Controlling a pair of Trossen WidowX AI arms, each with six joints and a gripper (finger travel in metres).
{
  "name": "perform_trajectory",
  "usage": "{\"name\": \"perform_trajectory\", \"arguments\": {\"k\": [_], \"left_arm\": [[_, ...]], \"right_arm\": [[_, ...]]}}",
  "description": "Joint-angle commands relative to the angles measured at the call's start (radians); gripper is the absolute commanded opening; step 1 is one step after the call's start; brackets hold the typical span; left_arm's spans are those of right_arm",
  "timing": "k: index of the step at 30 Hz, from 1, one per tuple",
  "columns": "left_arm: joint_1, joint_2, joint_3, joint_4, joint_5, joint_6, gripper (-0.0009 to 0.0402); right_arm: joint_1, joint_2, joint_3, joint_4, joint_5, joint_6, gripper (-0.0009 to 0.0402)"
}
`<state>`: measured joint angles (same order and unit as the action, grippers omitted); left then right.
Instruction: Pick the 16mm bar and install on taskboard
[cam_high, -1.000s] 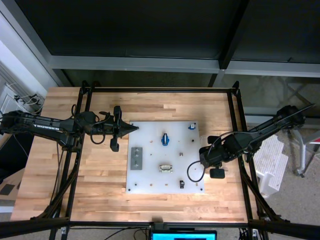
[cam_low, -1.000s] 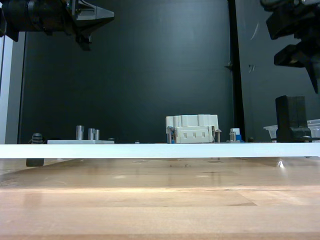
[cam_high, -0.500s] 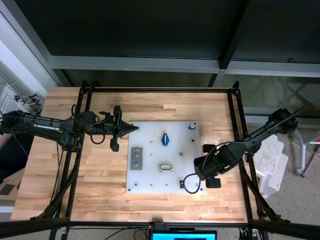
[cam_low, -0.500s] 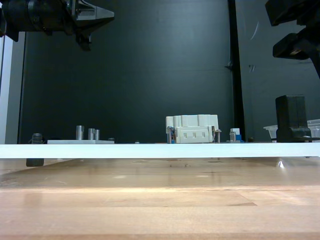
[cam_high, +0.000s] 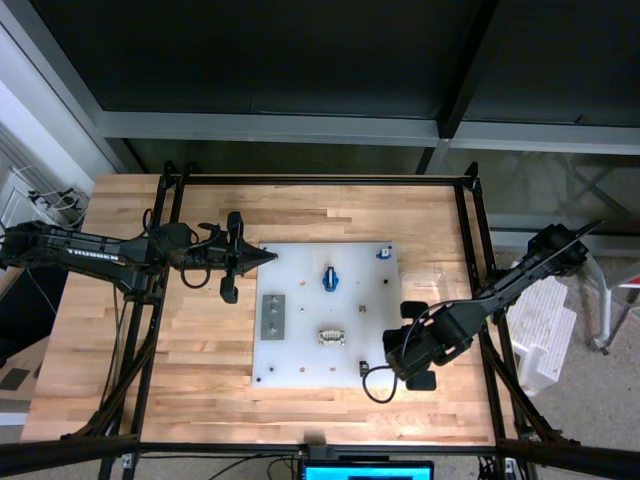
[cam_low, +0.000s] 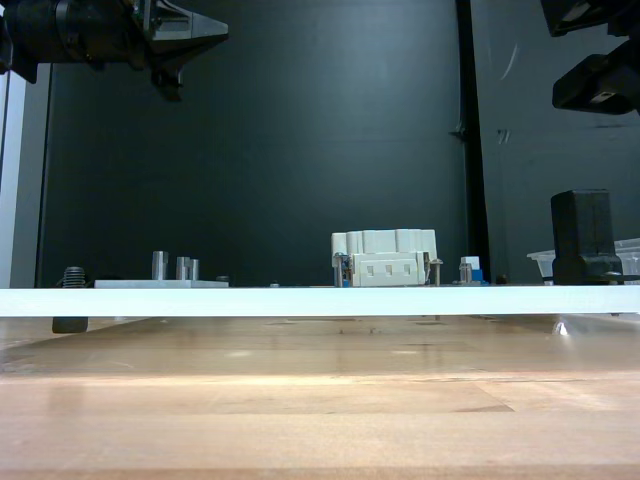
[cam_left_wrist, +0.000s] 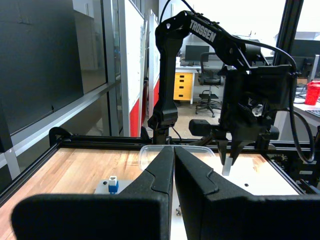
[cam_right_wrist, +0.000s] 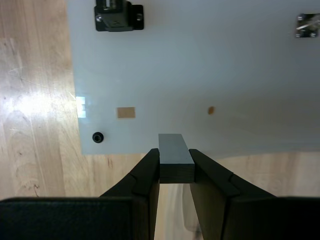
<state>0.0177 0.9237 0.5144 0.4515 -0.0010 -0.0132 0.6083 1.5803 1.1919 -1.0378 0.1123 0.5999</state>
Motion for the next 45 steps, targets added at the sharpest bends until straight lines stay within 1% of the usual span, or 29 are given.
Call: {"name": "perform_trajectory", "arguments": {"k": [1,12,26,45], "left_arm": [[0.0,0.0,0.0,0.0,0.0,0.0,0.0],[0.0,0.0,0.0,0.0,0.0,0.0,0.0],[0.0,0.0,0.0,0.0,0.0,0.0,0.0],[0.0,0.0,0.0,0.0,0.0,0.0,0.0]], "right_arm": [[0.008,0.027,0.018,0.002,0.0,0.0,0.0023],[0.028,0.098,0.064,0.014,0.0,0.018,0.0023],[0.041,0.154,0.069,0.061,-0.005,0.021,0.0023],[0.051,0.163,0.068,0.064,-0.007,0.024,0.0023]]}}
